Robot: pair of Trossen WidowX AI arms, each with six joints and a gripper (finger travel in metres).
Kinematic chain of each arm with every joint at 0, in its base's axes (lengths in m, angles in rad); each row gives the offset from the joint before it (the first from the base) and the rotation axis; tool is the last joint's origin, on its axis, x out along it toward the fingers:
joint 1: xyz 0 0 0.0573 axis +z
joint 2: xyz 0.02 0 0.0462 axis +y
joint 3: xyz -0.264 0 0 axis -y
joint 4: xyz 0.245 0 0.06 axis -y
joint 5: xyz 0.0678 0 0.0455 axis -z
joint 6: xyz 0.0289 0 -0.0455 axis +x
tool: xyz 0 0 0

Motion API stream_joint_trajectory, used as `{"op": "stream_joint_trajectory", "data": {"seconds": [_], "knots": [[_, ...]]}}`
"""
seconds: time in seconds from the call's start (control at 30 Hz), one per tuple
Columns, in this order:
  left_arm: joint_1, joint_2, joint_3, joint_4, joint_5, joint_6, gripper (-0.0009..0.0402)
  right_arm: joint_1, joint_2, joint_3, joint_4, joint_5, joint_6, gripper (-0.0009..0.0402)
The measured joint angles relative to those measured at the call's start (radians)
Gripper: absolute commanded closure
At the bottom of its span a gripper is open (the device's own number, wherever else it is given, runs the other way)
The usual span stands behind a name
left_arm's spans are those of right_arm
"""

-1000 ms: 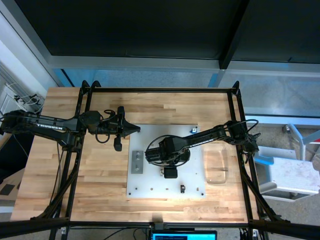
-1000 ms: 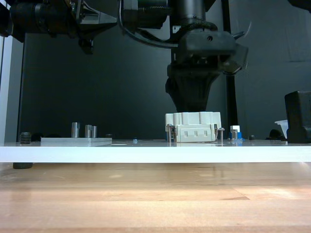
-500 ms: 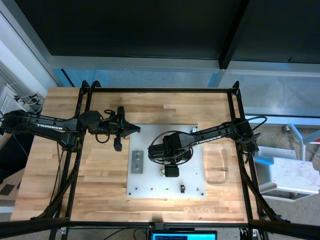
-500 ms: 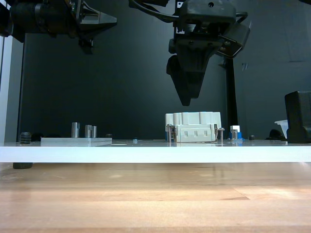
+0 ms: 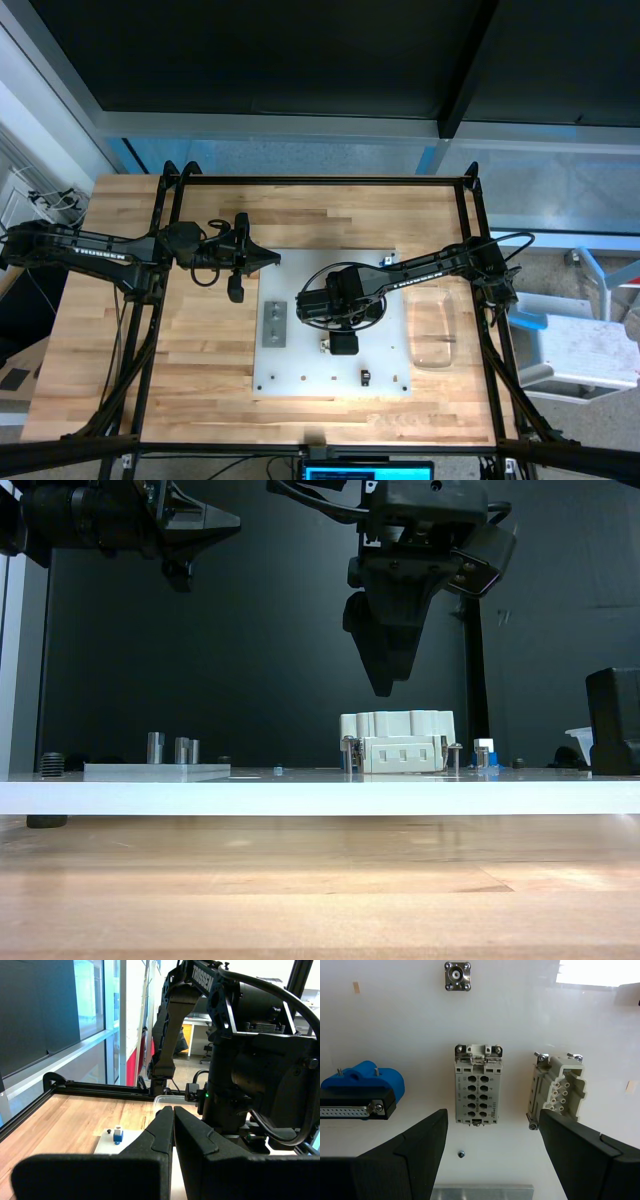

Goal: Pick the HAN10E connector and install in the HAN10E hub

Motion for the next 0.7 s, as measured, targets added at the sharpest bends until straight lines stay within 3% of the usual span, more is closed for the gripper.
{"op": "stream_joint_trajectory", "data": {"seconds": [0.7], "knots": [[0.0, 0.0, 0.0, 0.0, 0.0, 0.0, 0.0393, 0.001, 0.0, -0.003, 0.031, 0.0, 0.001, 0.0137]]}}
